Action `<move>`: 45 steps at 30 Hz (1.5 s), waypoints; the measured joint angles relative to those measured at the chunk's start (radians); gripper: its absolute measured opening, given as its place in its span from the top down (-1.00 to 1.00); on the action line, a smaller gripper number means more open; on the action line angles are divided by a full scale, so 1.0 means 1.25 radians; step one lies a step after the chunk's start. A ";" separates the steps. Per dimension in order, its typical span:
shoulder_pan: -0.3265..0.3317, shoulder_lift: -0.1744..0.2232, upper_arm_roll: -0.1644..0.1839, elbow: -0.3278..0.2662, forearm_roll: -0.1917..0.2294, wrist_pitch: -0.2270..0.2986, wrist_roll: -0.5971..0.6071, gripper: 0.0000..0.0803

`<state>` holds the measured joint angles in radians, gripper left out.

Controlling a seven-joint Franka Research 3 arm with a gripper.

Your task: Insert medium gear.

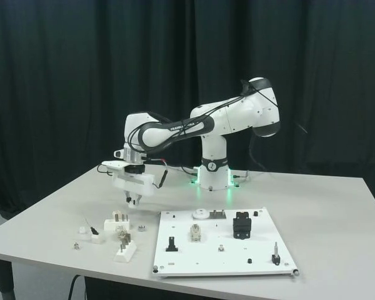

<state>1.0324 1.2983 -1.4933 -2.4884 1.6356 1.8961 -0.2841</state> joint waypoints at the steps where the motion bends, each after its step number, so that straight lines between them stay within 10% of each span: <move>1: 0.000 0.000 0.000 0.000 0.000 0.000 0.003 0.29; 18: 0.050 -0.003 -0.039 0.000 -0.065 -0.042 0.097 0.29; 45: 0.269 -0.019 -0.096 -0.018 -0.137 -0.110 0.367 0.29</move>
<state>1.3683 1.2739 -1.6135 -2.5113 1.4638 1.7589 0.1753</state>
